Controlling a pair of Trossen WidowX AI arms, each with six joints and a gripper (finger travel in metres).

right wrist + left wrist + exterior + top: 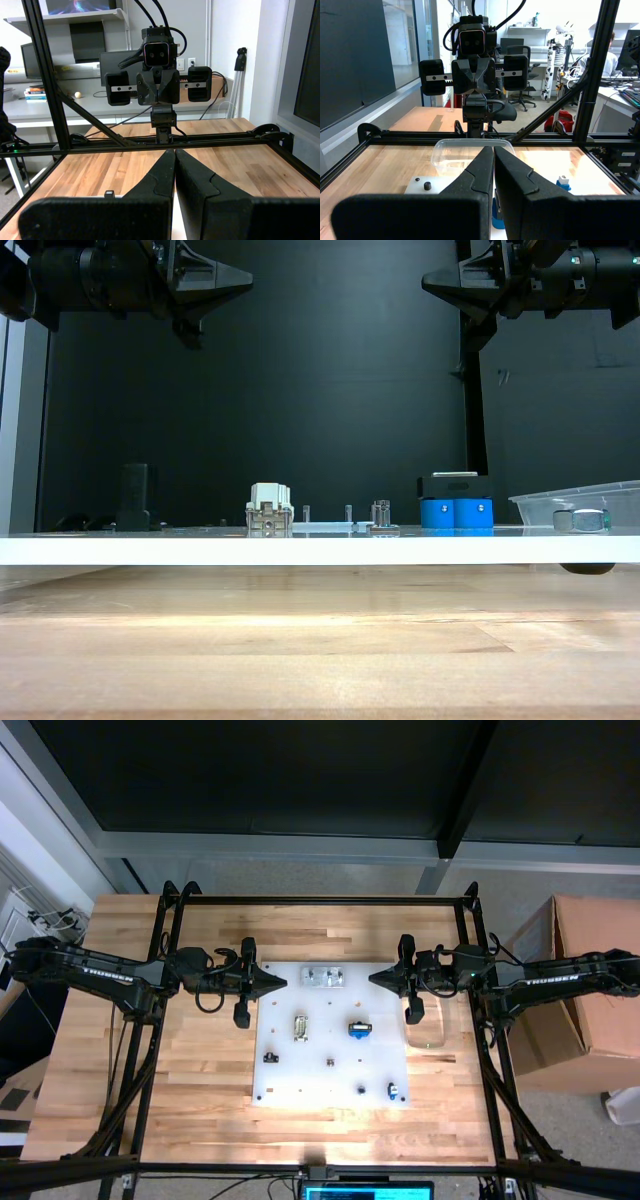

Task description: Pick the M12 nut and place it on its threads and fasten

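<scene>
M12 nut [583, 521]: apparently sitting low on its stud, near right of white board [300, 1085]. Likely handling as light, rigid, slippery; pinching across opposite flats. Left gripper [280, 983], right gripper [375, 978]: hanging high, both clenched empty.

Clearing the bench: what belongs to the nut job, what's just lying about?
Job: small silver nut, sitting low on its stud; flat white board; left gripper and right gripper, both raised above it, jaws shut.
Lying about: clear plastic tray; blue block; white connector.
</scene>
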